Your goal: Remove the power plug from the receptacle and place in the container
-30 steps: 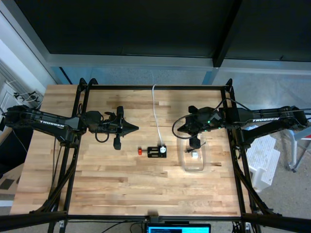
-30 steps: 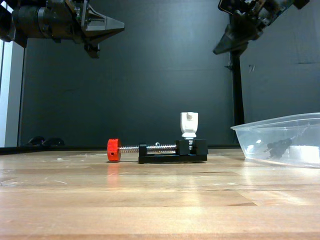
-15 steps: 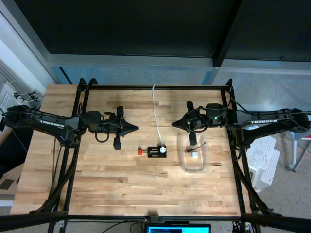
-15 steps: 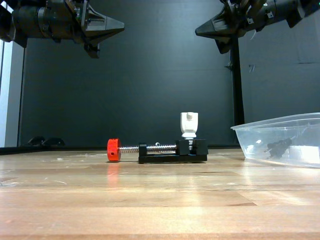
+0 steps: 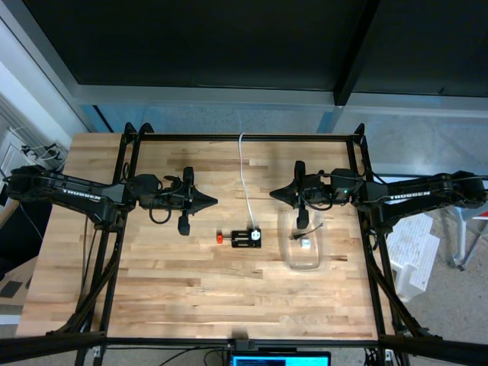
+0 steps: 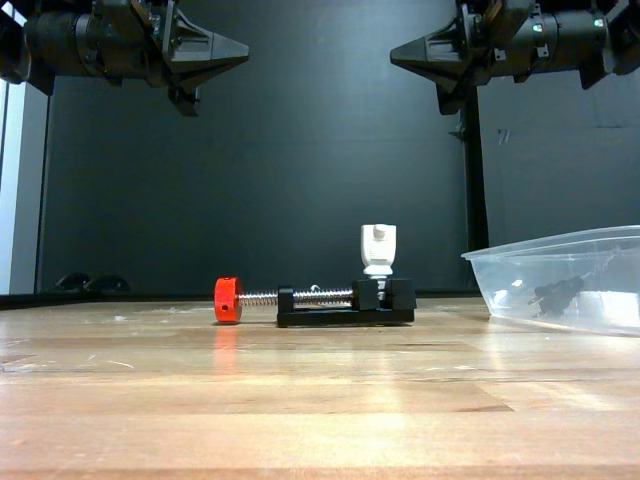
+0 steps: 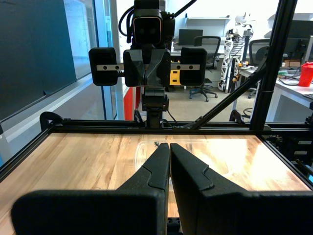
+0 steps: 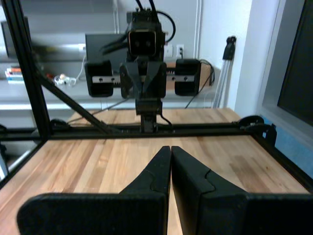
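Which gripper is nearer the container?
The right gripper, shut, raised near the far end of the container; the left gripper, also shut, hangs on the other side of the white cable.

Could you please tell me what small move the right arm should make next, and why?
Probably none beyond parking. The power plug lies in the container, the receptacle stands bare in its vise, and the right gripper hangs shut and empty, raised, facing the shut left gripper.
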Available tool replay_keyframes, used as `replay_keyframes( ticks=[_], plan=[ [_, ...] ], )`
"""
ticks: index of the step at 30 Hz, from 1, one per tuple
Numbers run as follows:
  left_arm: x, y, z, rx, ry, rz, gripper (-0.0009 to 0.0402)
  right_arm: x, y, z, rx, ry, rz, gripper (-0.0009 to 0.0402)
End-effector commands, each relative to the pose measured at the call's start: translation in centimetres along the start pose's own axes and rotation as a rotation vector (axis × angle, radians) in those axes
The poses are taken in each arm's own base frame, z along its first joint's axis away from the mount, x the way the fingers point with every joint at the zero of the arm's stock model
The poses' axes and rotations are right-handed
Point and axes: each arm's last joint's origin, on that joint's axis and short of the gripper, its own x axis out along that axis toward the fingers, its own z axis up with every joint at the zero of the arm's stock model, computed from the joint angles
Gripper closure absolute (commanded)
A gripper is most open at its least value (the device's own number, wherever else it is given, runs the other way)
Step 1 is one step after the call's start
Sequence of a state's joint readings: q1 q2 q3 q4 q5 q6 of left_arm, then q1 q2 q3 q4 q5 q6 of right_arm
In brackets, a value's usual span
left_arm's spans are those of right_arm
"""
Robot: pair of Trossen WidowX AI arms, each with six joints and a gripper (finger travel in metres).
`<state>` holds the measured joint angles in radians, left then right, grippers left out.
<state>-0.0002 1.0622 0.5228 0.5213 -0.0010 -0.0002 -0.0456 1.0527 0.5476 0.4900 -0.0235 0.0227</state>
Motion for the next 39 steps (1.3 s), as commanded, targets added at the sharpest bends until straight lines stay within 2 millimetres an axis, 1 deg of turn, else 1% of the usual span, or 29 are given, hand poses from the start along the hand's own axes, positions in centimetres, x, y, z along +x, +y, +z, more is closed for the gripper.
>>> replay_keyframes(
  ticks=[1,9,17,24,39],
  plan=[
    [0.00,0.00,0.00,0.000,0.000,0.000,0.0393,-0.10,0.02,-0.41,0.005,-0.001,0.006,0.0393],
    [0.00,0.00,0.00,0.000,0.000,0.000,0.0393,-0.11,0.42,-0.46,0.015,-0.016,0.016,0.0394],
    [0.00,0.00,0.00,0.000,0.000,0.000,0.0393,-0.10,0.42,-0.53,0.018,-0.008,0.014,0.0393],
    [0.00,0.01,0.00,0.000,0.000,0.000,0.0393,0.34,0.42,-0.78,0.023,-0.009,0.016,0.0393],
    [0.00,0.01,0.00,0.000,0.000,0.000,0.0393,0.34,0.50,-0.77,0.024,-0.009,0.026,0.0393]
  ],
)
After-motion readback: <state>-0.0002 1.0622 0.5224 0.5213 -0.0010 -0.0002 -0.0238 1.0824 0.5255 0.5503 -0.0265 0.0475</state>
